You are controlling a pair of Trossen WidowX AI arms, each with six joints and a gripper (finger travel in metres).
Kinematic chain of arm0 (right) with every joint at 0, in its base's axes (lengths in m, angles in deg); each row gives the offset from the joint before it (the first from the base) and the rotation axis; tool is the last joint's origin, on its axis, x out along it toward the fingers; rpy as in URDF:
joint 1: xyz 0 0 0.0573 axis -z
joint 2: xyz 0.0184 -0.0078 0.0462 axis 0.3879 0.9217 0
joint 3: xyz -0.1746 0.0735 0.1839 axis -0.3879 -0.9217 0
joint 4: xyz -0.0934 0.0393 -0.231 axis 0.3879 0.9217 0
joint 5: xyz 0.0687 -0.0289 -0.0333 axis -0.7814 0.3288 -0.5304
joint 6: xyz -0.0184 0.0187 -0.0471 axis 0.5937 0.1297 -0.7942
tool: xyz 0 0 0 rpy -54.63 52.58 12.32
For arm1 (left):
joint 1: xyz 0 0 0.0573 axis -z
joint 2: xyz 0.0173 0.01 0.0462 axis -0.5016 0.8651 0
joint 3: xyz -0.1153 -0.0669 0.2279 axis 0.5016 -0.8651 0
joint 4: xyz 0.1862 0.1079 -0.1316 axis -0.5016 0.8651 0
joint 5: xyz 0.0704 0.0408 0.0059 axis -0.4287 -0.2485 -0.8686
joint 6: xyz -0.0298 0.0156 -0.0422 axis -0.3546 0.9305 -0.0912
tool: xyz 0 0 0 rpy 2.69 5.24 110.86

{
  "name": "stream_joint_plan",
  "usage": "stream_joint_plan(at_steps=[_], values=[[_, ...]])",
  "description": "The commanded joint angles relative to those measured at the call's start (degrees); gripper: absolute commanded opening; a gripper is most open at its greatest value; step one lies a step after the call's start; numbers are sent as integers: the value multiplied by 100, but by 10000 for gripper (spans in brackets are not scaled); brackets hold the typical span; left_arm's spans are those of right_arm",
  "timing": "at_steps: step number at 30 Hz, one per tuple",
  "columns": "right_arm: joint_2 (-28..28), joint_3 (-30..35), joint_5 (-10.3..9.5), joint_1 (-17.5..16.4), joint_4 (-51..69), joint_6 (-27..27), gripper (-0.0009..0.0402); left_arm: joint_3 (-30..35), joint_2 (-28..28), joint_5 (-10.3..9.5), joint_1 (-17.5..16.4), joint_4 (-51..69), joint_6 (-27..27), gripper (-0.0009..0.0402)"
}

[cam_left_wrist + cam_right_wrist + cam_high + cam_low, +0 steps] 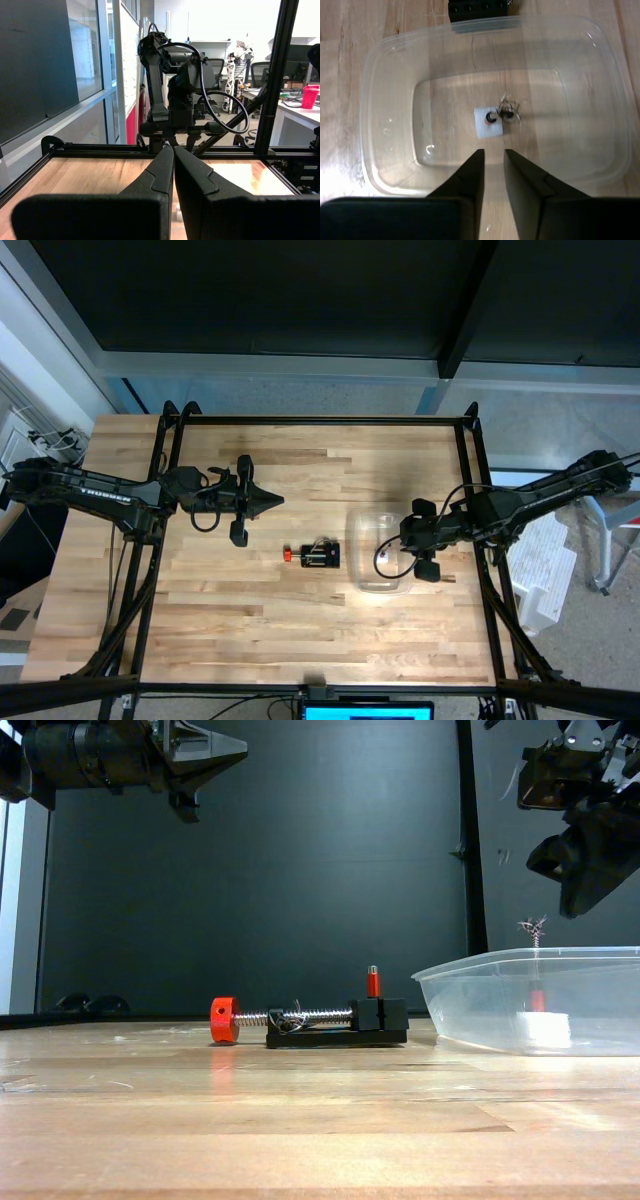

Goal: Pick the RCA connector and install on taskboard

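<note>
The taskboard [322, 557] is a small black block with a red knob [224, 1019], lying mid-table left of the clear tray. The RCA connector [508, 115], a tiny dark piece with fine frayed wires, sits inside the tray against a small white square piece [487, 127]. My right gripper [492, 154] hovers above the tray, short of the connector, open by a narrow gap with nothing between its fingers. It shows high over the tray in the low view [578, 895]. My left gripper [272, 502] hangs shut, high over the table left of the taskboard.
The clear plastic tray [362, 530] stands just right of the taskboard, its rim [470, 970] close to the block's end. A black frame [320, 420] borders the table. A red post [372, 982] rises from the taskboard.
</note>
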Motion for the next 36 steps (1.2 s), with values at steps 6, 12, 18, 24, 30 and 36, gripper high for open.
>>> stream_joint_plan(at_steps=[6, 12, 18, 24, 30, 36], values=[[481, -4, 131, 0, -223, 109, 122, 0, 2, 2, -2, -2, 2, 0], [824, -9, 129, 0, -461, 107, 135, 0, 2, 2, -2, 0, 2, 0], [1115, -9, 133, 2, -734, 107, 135, 0, 2, 2, 0, -2, 0, 0], [1394, -9, 170, 2, -949, 107, 135, 0, 2, 2, 0, -2, 0, 0], [1545, -9, 177, 4, -1099, 101, 135, 0, 2, 2, 0, 0, 2, 0], [1705, -9, 177, 4, -1263, 103, 135, 0, 2, 2, 0, -2, 2, 0]])
